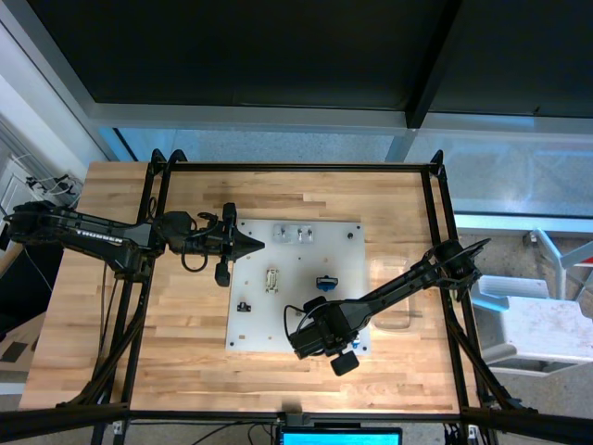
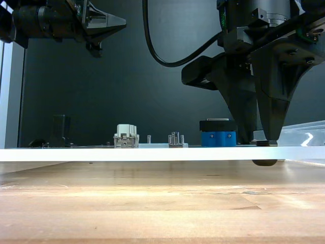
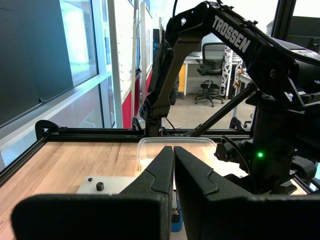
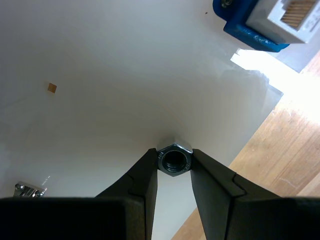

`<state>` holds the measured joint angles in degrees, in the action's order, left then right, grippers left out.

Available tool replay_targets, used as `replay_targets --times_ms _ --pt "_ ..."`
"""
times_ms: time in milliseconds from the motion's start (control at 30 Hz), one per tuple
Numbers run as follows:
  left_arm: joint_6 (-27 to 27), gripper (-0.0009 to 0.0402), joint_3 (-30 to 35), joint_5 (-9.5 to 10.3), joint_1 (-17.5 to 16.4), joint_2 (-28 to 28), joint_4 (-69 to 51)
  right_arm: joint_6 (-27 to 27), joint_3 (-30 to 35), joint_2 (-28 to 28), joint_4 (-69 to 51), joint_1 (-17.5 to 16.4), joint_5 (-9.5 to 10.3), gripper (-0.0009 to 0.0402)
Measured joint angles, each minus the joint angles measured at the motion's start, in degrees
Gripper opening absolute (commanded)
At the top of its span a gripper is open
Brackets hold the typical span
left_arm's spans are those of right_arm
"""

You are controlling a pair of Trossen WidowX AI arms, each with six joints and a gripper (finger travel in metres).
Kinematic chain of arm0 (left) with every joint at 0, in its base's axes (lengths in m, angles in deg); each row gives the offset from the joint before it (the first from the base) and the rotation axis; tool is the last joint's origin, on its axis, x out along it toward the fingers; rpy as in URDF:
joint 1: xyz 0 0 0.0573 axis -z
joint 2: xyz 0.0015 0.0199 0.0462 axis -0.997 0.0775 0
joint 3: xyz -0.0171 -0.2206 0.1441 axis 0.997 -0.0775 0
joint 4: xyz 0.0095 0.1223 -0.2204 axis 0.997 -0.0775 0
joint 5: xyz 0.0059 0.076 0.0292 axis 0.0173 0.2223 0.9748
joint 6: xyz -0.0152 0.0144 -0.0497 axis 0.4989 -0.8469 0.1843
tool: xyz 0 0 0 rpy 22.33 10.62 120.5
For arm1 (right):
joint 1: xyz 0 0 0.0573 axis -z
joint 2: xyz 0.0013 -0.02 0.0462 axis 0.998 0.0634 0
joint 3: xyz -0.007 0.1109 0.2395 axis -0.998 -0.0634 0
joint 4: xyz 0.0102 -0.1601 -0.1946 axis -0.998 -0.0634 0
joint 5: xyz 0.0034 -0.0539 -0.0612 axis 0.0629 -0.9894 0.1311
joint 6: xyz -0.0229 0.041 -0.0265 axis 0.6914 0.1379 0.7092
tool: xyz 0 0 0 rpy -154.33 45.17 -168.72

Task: Pick the M12 fastener and fasten on the M12 threads

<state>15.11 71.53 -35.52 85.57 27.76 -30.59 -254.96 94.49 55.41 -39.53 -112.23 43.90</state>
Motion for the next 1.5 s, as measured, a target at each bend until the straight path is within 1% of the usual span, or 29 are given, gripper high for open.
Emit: replay_targets --times_ms 433,533,867,1200,1300,1433,1500 --pt "0.0 0.0000 0.0 0.02 0.0 0.0 0.0 0.4 0.0 0.0 -0.7 0.1 0.00 0.0030" --pt "0.0 0.0000 0.0 0.02 0.0 0.0 0.0 0.4 0.0 0.0 -0.9 0.1 0.00 0.0035" --pt "0.0 0.0000 0.0 0.02 0.0 0.0 0.0 0.4 0.1 0.0 -1.2 0.1 -0.02 0.0102" --pt "0.0 0.0000 0.0 0.02 0.0 0.0 0.0 0.4 0.1 -0.9 -1.2 0.0 -0.24 0.0143" --pt "0.0 0.0000 0.0 0.00 0.0 0.0 0.0 0.4 0.1 -1.3 -1.0 -0.2 0.66 0.0156" --pt "0.0 0.0000 0.0 0.00 0.0 0.0 0.0 0.5 0.1 -2.7 -0.9 -0.3 3.21 0.0167" --pt "0.0 0.0000 0.0 0.00 0.0 0.0 0.0 2.4 0.1 -3.9 -1.0 -0.4 3.43 0.0169"
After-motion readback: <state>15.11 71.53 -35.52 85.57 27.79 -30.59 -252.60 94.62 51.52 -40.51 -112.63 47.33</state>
